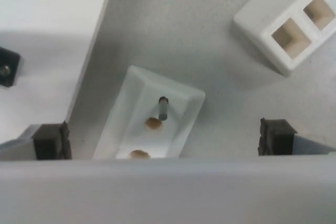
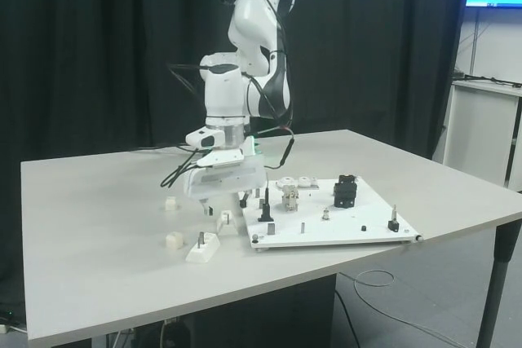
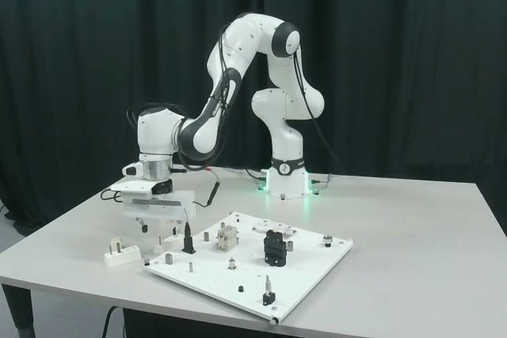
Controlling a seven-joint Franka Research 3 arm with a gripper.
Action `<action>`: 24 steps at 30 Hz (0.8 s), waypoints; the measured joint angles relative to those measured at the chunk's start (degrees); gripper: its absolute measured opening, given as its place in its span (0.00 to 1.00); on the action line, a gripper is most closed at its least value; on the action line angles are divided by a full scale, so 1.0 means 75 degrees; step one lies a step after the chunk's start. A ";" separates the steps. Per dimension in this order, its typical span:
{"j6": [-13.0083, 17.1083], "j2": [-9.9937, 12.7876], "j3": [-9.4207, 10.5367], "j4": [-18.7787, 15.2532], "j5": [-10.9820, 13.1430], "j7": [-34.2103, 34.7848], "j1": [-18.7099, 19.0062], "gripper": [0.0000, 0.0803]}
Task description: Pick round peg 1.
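Note:
Round peg 1 (image 1: 163, 107) is a short grey pin standing upright in a white holder block (image 1: 178, 103) on the grey table. The same block has two vacant round holes beside the pin. My gripper (image 1: 164, 139) is open, its black fingertips (image 1: 52, 141) far apart on either side of the block and holding nothing. In the first room view the gripper (image 2: 224, 204) hangs above the table, slightly behind and above the peg (image 2: 200, 239) and its holder (image 2: 204, 252). The second room view shows the peg (image 3: 117, 245) in front of the gripper (image 3: 158, 229).
A white block with two square holes (image 1: 294, 22) lies close to the holder. The white assembly board (image 2: 326, 226) with several black and grey parts lies beside the gripper, its edge (image 1: 47, 51) near one finger. Two small white pieces (image 2: 173, 240) sit on the table.

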 joint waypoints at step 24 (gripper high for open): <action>0.0160 0.0403 0.0083 0.0231 0.0101 -0.0070 0.0001 1.00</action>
